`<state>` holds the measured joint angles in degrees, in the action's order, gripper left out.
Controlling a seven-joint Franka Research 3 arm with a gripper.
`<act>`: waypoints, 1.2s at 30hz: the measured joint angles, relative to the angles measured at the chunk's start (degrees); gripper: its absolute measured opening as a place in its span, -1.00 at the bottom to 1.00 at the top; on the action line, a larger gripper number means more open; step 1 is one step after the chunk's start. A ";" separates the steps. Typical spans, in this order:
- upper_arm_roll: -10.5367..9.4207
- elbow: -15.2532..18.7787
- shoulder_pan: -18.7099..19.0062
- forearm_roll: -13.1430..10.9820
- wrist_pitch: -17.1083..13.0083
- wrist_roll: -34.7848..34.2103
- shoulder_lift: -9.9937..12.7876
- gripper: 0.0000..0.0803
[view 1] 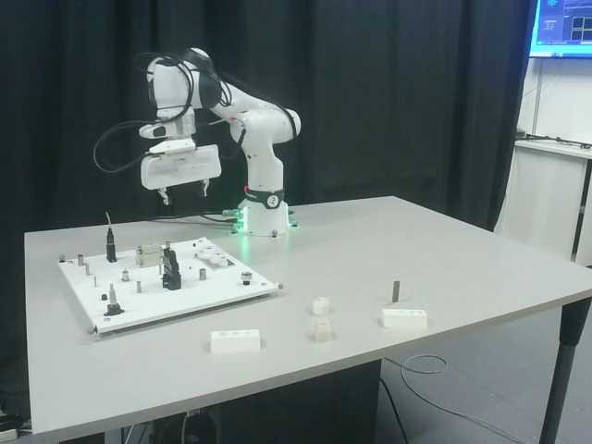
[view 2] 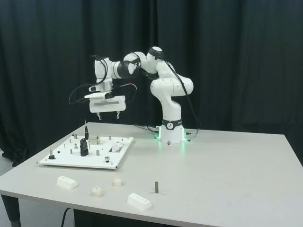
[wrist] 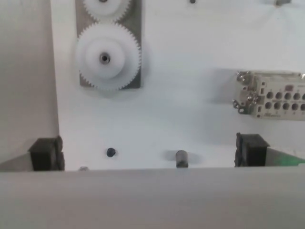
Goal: Pick square peg 3.
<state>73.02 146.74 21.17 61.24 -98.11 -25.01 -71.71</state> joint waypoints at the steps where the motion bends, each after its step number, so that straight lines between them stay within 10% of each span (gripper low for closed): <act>1: -0.02 -0.01 0.14 0.15 -0.04 -0.13 0.00 0.99; 21: -0.07 -0.46 4.25 1.62 -4.34 -0.90 0.01 0.99; 36: 0.77 -1.00 14.00 3.64 -9.75 -10.59 0.64 0.99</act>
